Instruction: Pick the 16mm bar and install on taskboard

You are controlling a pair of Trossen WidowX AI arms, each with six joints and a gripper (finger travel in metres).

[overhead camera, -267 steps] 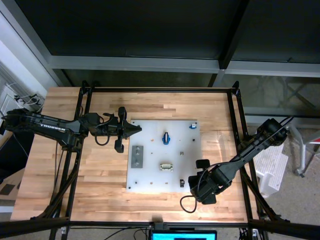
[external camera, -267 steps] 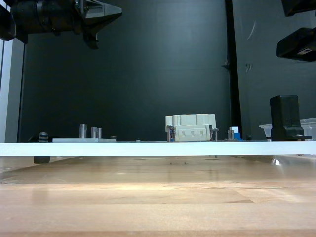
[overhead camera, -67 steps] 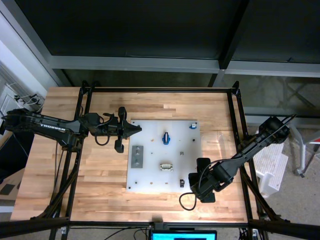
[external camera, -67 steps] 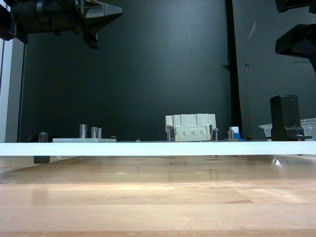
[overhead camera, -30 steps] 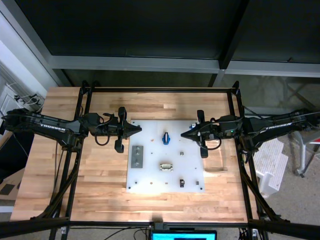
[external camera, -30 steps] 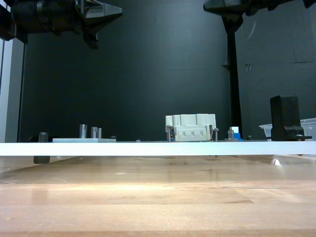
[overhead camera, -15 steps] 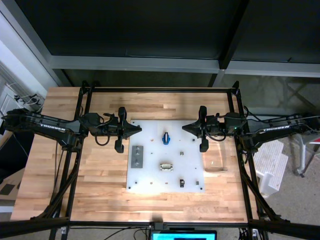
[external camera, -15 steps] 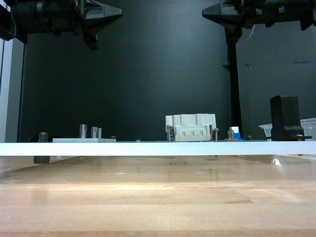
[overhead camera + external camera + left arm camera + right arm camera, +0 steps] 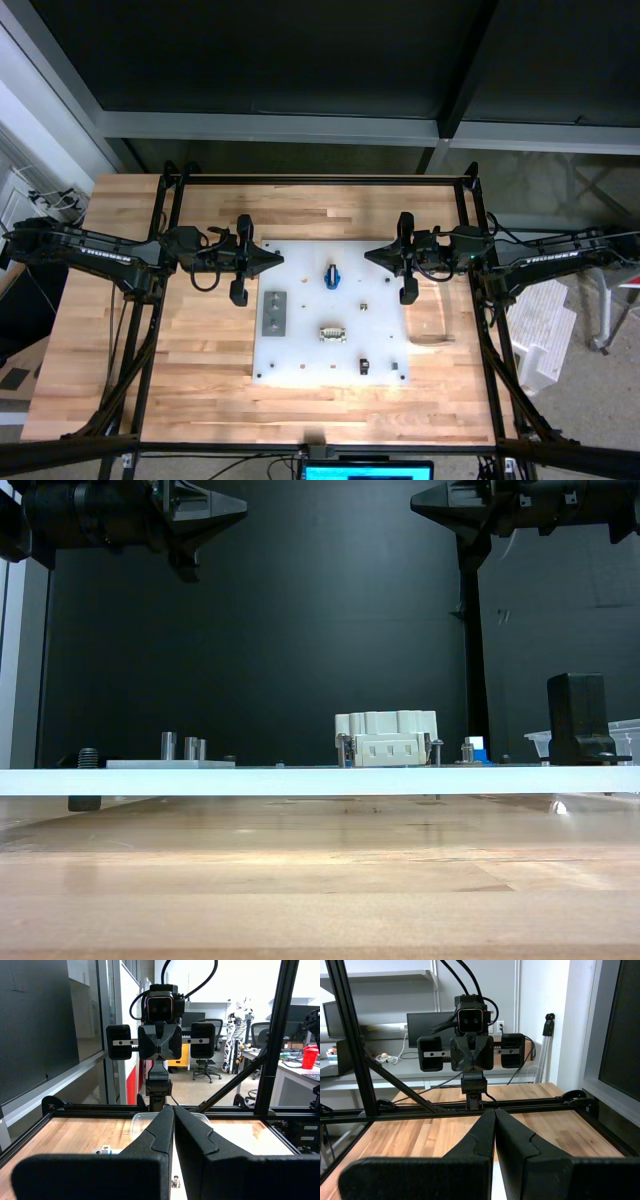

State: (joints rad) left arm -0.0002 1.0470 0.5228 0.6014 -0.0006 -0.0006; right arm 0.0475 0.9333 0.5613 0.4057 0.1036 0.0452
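Both hands closed and empty, high over the taskboard.
High view: left hand (image 9: 275,258) and right hand (image 9: 368,257) point inward over opposite edges of the white taskboard (image 9: 300,350) on the table (image 9: 200,380). Low view: three upright bars (image 9: 168,746) stand in the grey block (image 9: 170,764); the 16mm bar cannot be singled out among them. Wrist views: each hand's fingers are pressed together with nothing between them, facing the other arm.

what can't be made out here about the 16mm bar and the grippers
16mm bar: high view, too small to single out; low view, pegs on the grey block, none identifiable.
Wrist views: taskboard mostly hidden by the fingers of left gripper and right gripper, both shut above its far side.
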